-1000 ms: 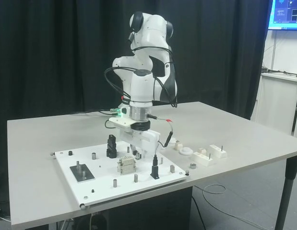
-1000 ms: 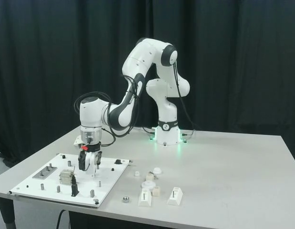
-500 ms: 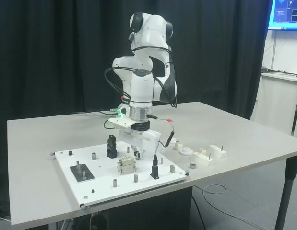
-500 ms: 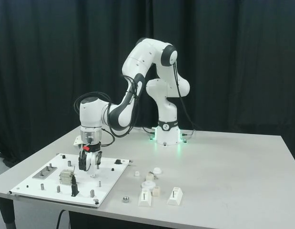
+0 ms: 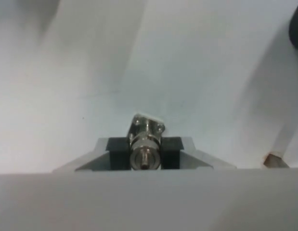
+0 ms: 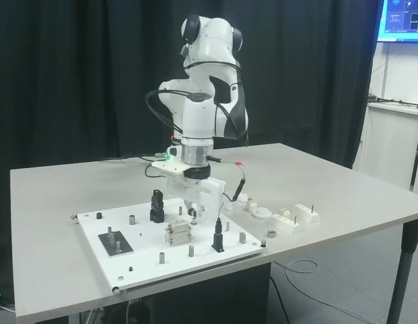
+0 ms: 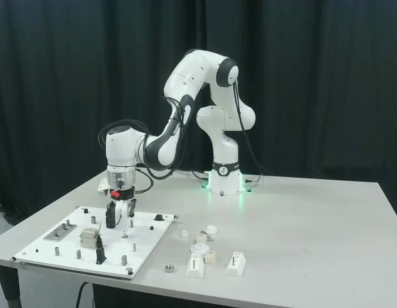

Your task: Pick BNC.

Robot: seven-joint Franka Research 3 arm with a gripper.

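- Now the BNC connector sits between the two black pads of the gripper in the wrist view. One pad touches each side of its metal barrel.
- Its long axis runs along the fingers. The barrel end points up toward the wrist camera, and the square flange points down toward the white board below.
- So the gripper is closed on the connector, and the connector appears to hang clear above the board rather than rest on it.
- In the first room view the gripper is left of centre in the frame, pointing straight down over the middle of the white board on the grey table. The connector itself is too small to pick out there.
- In the second room view the gripper is at lower left of the frame, over the same board.
- Compared with half a second earlier, the wrist and gripper stand slightly higher above the board, and the upper arm has shifted with them. Nothing on the board or table looks moved.
- Judged from this, the coming move depends on lifting straight along the connector's upright axis.
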